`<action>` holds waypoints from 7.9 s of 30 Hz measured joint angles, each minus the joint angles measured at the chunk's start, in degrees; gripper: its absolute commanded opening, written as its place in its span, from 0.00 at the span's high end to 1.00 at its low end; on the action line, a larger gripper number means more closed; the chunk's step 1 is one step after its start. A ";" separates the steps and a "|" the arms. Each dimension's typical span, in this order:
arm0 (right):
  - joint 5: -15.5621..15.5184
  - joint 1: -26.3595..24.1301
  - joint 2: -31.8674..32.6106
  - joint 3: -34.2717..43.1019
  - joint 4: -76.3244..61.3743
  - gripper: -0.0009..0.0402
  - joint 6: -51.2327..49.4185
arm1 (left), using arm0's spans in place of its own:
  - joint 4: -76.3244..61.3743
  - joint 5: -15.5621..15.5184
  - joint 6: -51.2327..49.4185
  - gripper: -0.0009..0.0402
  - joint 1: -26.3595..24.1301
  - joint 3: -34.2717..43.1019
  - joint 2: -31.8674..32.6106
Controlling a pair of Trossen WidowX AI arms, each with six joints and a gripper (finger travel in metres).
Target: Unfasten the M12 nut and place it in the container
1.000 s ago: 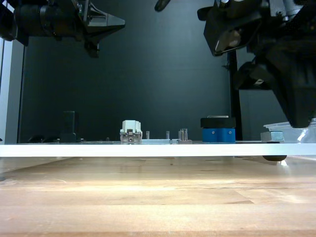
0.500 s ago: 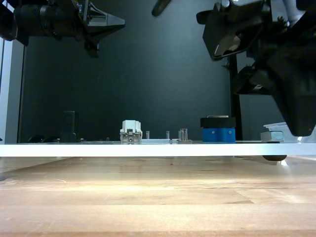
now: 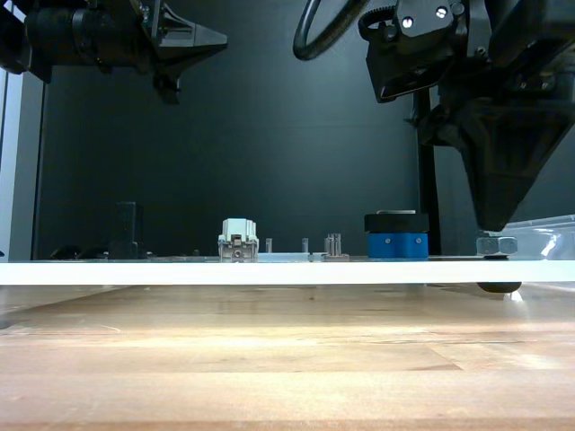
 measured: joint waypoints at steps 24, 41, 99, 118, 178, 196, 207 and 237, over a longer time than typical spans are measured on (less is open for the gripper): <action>-13.03 -0.85 2.47 1.27 2.60 0.98 -9.90 | 0.00 0.00 0.00 0.98 0.00 0.00 0.00; 6.73 -1.68 1.31 0.98 -1.16 0.98 -6.58 | 0.00 0.00 0.00 0.98 0.02 -0.02 0.00; -7.85 -1.05 0.37 4.81 -4.83 0.98 3.08 | 0.00 0.02 0.00 0.98 0.00 0.00 0.00; -13.81 -0.61 4.28 3.63 3.54 0.98 2.62 | -0.02 0.00 0.02 0.98 0.02 0.00 0.00; -5.99 -1.53 6.08 4.87 3.06 0.54 31.23 | -0.04 0.00 0.02 0.98 0.00 0.00 -0.02; -6.91 -1.53 6.10 4.79 1.73 0.77 29.42 | -0.02 0.00 0.00 0.98 0.02 0.00 -0.02; -7.37 -1.55 6.10 4.76 1.60 0.89 28.09 | -0.02 0.00 0.00 0.98 0.02 0.00 -0.02; -7.23 -1.64 -7.67 1.09 -1.75 0.91 8.52 | -0.02 0.00 0.00 0.98 0.02 -0.02 -0.02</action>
